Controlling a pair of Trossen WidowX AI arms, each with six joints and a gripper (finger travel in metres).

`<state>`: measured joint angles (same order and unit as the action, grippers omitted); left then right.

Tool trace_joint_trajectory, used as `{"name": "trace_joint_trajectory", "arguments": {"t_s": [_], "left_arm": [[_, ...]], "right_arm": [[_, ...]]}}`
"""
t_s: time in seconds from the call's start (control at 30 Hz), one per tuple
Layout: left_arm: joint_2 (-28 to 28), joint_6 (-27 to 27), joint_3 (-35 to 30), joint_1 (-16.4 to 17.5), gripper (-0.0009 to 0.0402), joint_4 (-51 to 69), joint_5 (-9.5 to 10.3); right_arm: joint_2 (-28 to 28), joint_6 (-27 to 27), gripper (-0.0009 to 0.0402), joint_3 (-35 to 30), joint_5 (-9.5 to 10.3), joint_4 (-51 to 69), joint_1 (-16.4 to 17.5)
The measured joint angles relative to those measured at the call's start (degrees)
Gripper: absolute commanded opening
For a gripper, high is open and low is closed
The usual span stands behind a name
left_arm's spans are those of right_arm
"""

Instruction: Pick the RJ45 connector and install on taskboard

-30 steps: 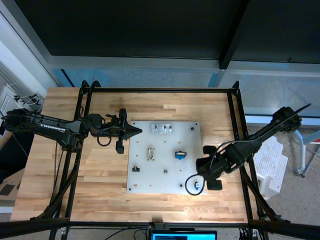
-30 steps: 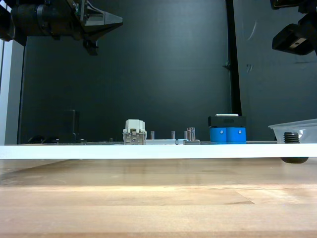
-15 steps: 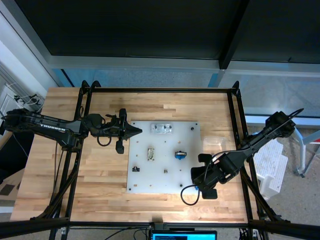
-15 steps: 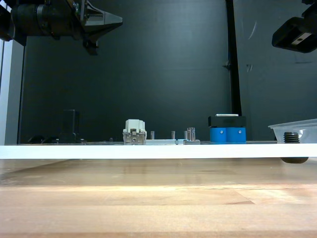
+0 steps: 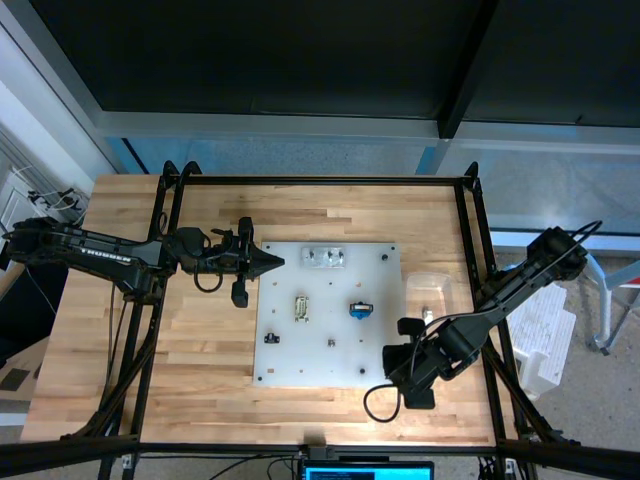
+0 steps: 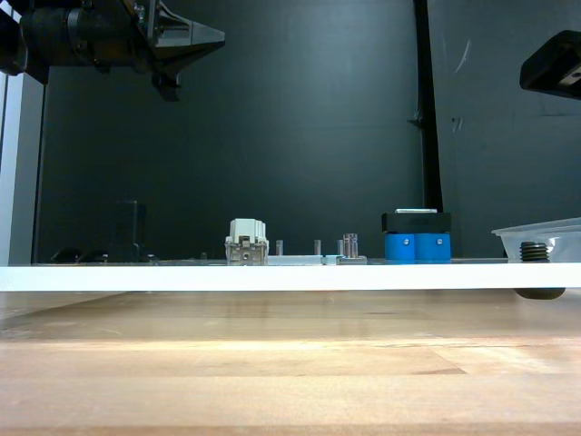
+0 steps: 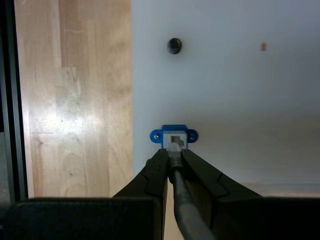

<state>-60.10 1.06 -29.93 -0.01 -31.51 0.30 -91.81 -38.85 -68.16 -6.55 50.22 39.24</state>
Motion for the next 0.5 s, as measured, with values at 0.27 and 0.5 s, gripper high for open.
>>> {"name": "trace_joint_trajectory", "arguments": {"t_s": [0.27,0.5], "left_arm": [[0.0,0.02,-0.02,0.0,0.0,0.0,0.0],[0.0,0.02,0.0,0.0,0.0,0.0,0.0]], "right_arm": [[-0.28,0.02,0.0004,0.0,-1.55,-0.33,0.15],[-0.28,0.11,0.0004,0.13,-1.64,-0.31,0.22]]}}
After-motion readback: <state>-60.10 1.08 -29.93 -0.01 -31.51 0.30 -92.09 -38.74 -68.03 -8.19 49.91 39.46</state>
